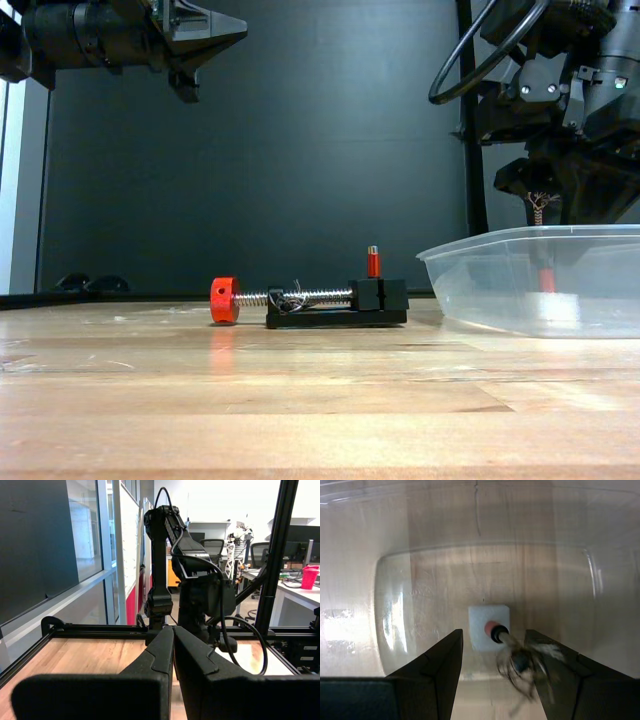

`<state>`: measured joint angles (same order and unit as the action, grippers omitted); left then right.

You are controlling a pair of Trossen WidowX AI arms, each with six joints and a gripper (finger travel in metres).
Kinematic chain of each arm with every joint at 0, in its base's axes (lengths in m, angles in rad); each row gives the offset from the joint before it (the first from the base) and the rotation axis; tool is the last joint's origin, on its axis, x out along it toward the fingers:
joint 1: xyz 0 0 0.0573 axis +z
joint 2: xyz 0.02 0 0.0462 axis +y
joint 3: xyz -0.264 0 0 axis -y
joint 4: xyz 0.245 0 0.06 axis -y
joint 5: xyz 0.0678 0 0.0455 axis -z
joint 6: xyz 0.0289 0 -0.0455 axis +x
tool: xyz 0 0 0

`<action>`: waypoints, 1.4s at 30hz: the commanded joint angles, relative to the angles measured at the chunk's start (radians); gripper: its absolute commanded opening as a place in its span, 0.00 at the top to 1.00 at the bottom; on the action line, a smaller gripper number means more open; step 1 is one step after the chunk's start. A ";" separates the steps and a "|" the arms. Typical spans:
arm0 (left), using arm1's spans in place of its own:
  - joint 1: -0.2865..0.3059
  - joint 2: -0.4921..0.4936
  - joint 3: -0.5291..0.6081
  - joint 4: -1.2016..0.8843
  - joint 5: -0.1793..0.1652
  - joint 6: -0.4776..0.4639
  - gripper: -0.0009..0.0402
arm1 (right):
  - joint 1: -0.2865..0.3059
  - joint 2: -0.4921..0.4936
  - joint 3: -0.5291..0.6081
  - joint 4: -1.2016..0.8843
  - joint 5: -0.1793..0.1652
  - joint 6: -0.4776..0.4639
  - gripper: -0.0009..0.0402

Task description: Pick the RCA connector and install on taskboard

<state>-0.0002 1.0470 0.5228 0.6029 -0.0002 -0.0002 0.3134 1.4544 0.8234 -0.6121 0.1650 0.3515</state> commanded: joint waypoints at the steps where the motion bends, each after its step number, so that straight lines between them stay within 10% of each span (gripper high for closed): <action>1: 0.000 0.000 0.000 0.000 0.000 0.000 0.98 | 0.000 0.016 0.000 0.010 0.001 0.000 0.57; 42: 0.000 0.000 0.000 0.000 0.000 0.000 0.98 | -0.001 0.043 0.000 0.026 0.019 0.003 0.82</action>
